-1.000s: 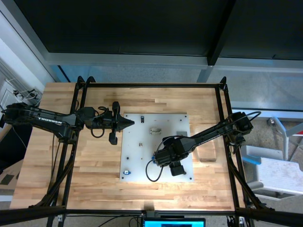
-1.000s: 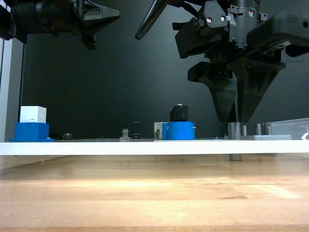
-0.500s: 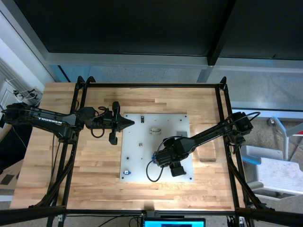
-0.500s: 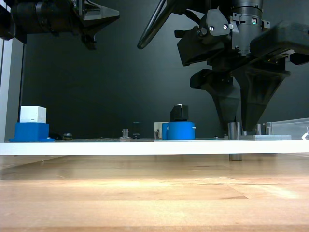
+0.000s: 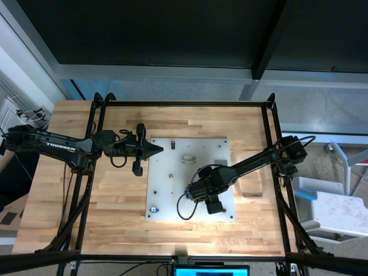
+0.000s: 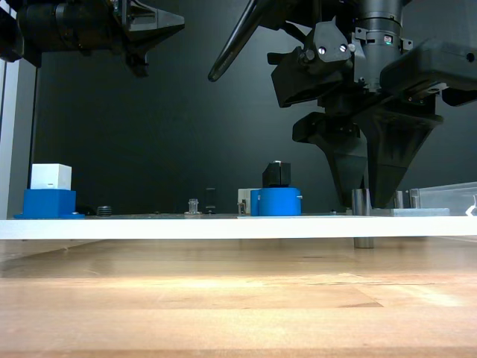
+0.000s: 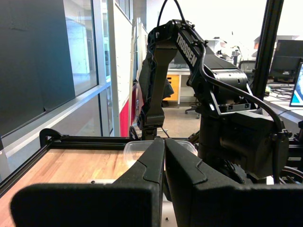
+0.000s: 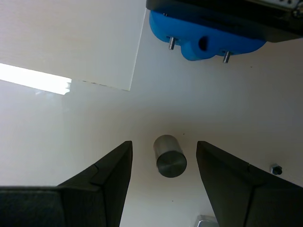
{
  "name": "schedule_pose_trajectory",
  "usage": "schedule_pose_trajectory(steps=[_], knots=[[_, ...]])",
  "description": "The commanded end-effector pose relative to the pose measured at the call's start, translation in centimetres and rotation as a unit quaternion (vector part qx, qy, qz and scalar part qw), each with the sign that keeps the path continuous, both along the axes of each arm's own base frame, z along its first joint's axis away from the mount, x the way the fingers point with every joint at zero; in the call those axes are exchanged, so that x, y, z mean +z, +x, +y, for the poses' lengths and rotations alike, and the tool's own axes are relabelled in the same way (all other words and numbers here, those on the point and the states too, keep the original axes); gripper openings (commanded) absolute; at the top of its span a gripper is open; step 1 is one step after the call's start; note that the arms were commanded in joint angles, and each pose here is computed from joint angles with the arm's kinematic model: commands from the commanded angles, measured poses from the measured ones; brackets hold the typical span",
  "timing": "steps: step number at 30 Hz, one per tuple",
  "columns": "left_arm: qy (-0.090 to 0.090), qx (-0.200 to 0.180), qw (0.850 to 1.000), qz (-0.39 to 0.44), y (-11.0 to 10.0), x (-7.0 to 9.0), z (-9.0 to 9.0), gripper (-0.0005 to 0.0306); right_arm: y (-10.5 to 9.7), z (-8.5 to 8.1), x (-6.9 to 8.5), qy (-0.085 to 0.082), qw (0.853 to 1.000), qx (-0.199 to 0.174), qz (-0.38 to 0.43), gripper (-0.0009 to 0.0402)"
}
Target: Pick the 16mm cylinder and place it in the container
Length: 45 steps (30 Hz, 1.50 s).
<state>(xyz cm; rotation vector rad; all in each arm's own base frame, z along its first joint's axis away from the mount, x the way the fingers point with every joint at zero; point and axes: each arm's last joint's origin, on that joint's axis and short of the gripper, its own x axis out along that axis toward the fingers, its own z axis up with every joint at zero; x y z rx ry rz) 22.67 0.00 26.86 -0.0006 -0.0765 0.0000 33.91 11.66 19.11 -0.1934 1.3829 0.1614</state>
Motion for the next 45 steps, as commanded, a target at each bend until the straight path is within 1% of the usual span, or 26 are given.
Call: schedule_pose_trajectory(steps=[1,10,20,26,32,39,45], knots=[[0.000,0.000,1.000,0.000,0.0,0.0,0.0,0.0000,0.0,-0.1,0.0,0.000,1.000,0.000,0.000,0.0174],[0.000,0.000,1.000,0.000,0.0,0.0,0.0,0.0000,0.0,-0.2,0.0,0.000,1.000,-0.001,0.000,0.0123],[0.000,0.000,1.000,0.000,0.0,0.0,0.0,0.0000,0.0,-0.2,0.0,-0.001,1.000,-0.002,0.001,0.0057],[0.000,0.000,1.000,0.000,0.0,0.0,0.0,0.0000,-0.1,-0.2,0.1,-0.002,1.000,-0.002,0.004,0.0028],[0.000,0.000,1.000,0.000,0.0,0.0,0.0,0.0000,-0.2,-0.2,0.3,-0.002,1.000,-0.001,0.004,0.0015],[0.000,0.000,1.000,0.000,0.0,0.0,0.0,0.0000,-0.4,-0.3,0.8,-0.001,1.000,-0.001,0.001,0.0015],[0.000,0.000,1.000,0.000,0.0,0.0,0.0,0.0000,-0.9,-0.5,1.6,-0.001,1.000,-0.001,0.000,0.0016]])
